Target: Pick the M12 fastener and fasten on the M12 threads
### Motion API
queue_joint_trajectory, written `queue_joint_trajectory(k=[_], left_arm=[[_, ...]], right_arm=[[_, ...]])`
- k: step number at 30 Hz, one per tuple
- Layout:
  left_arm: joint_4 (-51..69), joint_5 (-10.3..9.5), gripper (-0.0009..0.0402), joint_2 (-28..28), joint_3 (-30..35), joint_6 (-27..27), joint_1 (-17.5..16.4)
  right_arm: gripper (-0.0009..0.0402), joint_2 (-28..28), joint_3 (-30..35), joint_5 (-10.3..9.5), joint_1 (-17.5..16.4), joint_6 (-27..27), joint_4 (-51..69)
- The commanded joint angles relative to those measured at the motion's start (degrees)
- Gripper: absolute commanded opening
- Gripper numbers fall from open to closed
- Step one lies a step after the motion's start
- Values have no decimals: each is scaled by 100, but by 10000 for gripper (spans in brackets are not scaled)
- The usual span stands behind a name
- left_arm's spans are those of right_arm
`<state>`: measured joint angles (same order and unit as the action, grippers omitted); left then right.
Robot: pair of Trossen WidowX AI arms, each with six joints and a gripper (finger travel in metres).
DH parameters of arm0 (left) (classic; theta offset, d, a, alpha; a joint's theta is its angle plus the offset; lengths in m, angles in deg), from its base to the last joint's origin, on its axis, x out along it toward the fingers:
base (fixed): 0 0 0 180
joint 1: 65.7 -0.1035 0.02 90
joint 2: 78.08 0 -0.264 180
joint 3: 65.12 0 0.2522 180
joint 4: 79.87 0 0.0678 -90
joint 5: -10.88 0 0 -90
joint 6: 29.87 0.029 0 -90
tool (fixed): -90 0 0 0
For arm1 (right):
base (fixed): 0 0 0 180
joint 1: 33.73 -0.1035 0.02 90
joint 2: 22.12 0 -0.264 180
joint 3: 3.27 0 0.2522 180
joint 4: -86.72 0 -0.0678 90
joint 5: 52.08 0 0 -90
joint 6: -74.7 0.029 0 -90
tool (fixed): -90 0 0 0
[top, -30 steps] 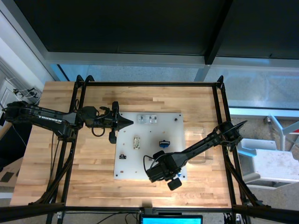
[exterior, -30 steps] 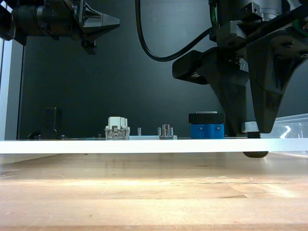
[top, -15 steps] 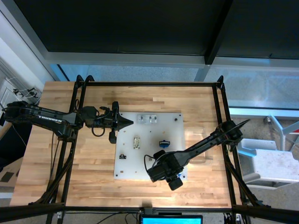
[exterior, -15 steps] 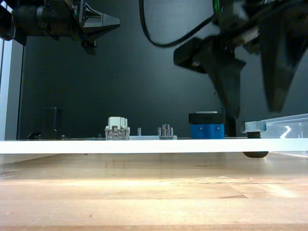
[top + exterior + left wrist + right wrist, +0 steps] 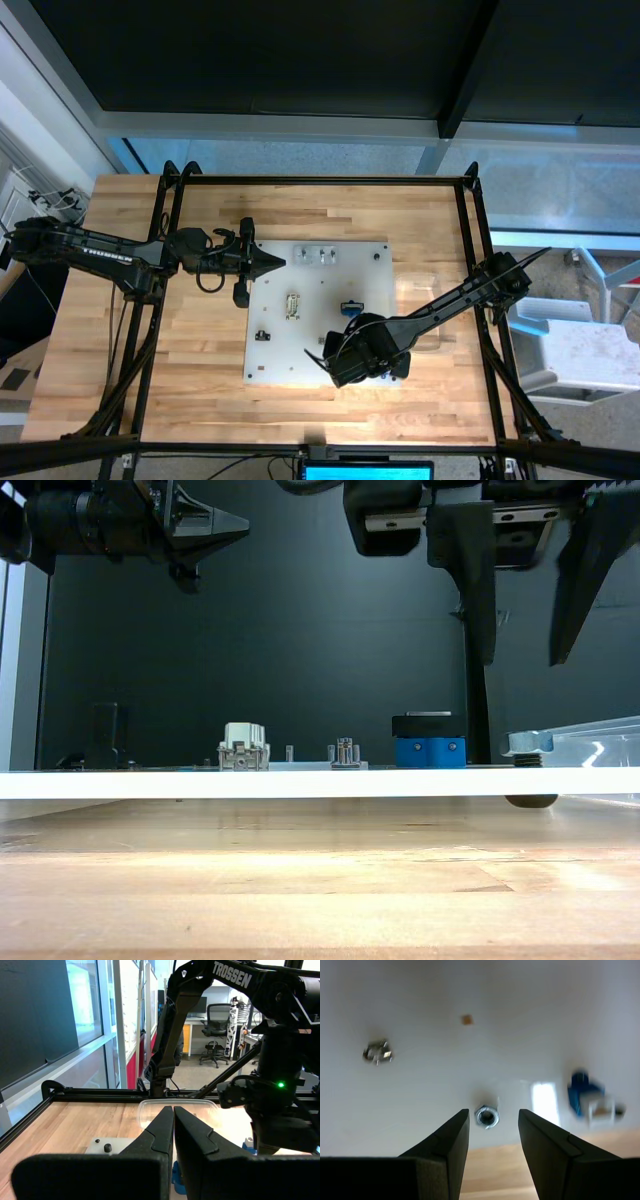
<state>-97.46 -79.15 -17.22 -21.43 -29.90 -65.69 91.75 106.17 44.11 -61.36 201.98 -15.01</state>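
While left gripper hangs closed far-left, right gripper hovers parted above nut on its stud

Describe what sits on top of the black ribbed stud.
A silver nut caps the stud; ribs show beneath, its top is hidden. The open right tool hangs above; the shut left tool is parked over the board's left edge.
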Motion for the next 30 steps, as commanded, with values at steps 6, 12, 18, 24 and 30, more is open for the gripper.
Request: queue_joint_trajectory(k=[6, 12, 18, 24, 30], left_arm=[[-2, 0, 0, 0, 2, 0, 0], [-2, 0, 0, 0, 2, 0, 0], [0, 0, 0, 0, 2, 0, 0], [-2, 0, 0, 0, 2, 0, -2], [-2, 0, 0, 0, 2, 0, -2]], right_arm=[[126, 2, 2, 138, -2, -2133, 160], [126, 4, -4, 142, -13, -4553, 293], [126, 0, -9, 133, -11, -6557, 337], [126, 0, -4, 129, -15, -9132, 293], [125, 0, -7, 125, -15, -10056, 201]])
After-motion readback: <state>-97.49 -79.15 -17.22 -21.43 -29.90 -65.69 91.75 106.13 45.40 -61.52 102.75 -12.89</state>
